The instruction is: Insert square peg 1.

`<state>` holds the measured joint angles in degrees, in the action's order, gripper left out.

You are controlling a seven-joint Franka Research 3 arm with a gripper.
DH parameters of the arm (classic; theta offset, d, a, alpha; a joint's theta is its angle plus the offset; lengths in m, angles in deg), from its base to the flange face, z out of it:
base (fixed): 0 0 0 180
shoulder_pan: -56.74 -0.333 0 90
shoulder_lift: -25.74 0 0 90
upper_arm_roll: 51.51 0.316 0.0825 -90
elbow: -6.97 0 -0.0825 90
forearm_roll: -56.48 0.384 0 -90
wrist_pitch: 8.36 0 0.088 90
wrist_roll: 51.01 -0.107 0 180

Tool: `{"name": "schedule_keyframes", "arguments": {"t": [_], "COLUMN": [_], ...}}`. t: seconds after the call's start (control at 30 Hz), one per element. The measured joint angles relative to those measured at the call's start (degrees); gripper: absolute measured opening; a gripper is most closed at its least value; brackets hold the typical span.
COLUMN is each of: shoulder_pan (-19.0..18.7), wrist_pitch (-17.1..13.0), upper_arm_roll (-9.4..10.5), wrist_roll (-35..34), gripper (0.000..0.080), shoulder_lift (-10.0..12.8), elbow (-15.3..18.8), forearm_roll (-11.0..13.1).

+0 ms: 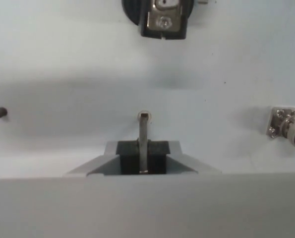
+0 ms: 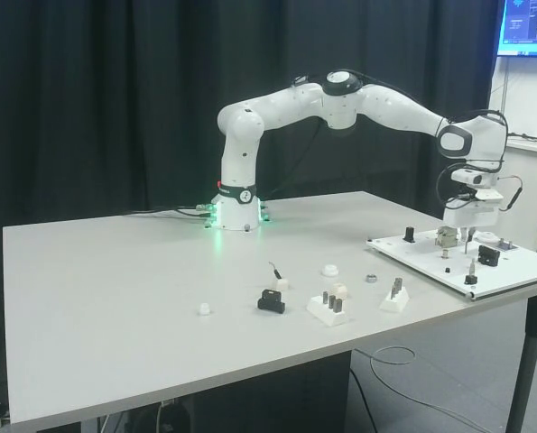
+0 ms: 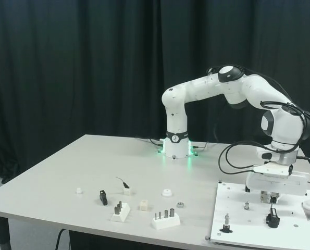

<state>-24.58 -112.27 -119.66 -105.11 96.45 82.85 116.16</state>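
In the wrist view my gripper [image 1: 143,166] is shut on a thin grey square peg [image 1: 144,141], held upright between its black pads [image 1: 129,157]. The peg's lower tip sits right at a small square hole [image 1: 144,116] in the white board [image 1: 78,74]; how deep it reaches I cannot tell. In the first room view the gripper [image 2: 467,236] hangs low over the white board [image 2: 512,275] at the table's right end. The second room view shows the gripper [image 3: 269,197] just above the same board [image 3: 248,224], with the peg barely visible.
On the board near the hole are a black holder with a metal clamp [image 1: 162,20], a metal connector [image 1: 288,126] and a black screw [image 1: 1,113]. On the grey table stand white peg holders [image 2: 328,307] [image 2: 394,296], a black part [image 2: 270,300] and small white caps [image 2: 204,308].
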Motion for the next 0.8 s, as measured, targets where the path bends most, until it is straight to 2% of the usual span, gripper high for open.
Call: {"name": "schedule_keyframes", "arguments": {"t": [0.3,0.5,0.8], "shoulder_pan": [0.03,0.07,0.55], "wrist_pitch": [0.08,0.3,0.4], "upper_arm_roll": [0.0,-0.04,-0.06], "wrist_roll": [4.11,4.46,-0.45], "gripper": [0.0029,0.0029,0.0029], "shoulder_lift": [-0.01,-0.01,-0.01], "elbow": [0.0,-0.01,0.0], "forearm_roll": [-0.04,-0.21,-0.23]}}
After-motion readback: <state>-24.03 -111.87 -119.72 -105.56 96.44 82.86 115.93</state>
